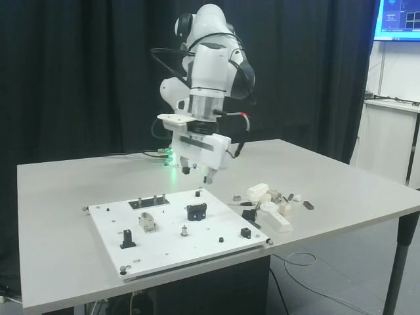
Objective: Remove BNC.
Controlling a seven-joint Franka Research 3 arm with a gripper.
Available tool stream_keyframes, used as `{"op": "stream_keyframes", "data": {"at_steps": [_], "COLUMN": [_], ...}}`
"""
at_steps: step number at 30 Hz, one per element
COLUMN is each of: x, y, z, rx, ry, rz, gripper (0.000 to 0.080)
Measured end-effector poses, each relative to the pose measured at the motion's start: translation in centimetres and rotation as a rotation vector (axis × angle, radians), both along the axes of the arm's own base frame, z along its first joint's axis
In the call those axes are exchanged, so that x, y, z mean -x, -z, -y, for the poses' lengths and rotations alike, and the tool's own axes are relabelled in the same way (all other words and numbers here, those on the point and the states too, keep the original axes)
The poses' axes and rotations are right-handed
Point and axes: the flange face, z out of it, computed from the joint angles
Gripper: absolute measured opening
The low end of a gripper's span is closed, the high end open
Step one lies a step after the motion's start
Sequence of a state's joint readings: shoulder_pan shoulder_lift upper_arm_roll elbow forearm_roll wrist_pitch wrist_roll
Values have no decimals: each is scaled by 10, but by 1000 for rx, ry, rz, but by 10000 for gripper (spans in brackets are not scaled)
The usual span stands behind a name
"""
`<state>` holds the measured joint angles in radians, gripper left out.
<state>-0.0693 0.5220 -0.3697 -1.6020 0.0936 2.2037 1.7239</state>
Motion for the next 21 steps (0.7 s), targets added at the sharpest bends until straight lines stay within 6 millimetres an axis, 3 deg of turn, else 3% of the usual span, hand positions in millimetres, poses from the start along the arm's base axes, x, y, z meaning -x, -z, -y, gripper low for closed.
{"op": "stream_keyframes", "data": {"at_steps": [10, 21], "x": [-7, -16], "y": [6, 24], "z": [37, 41], "rx": [-47, -71], "ry": [96, 79], "rz": [55, 26], "gripper": [800, 800]}}
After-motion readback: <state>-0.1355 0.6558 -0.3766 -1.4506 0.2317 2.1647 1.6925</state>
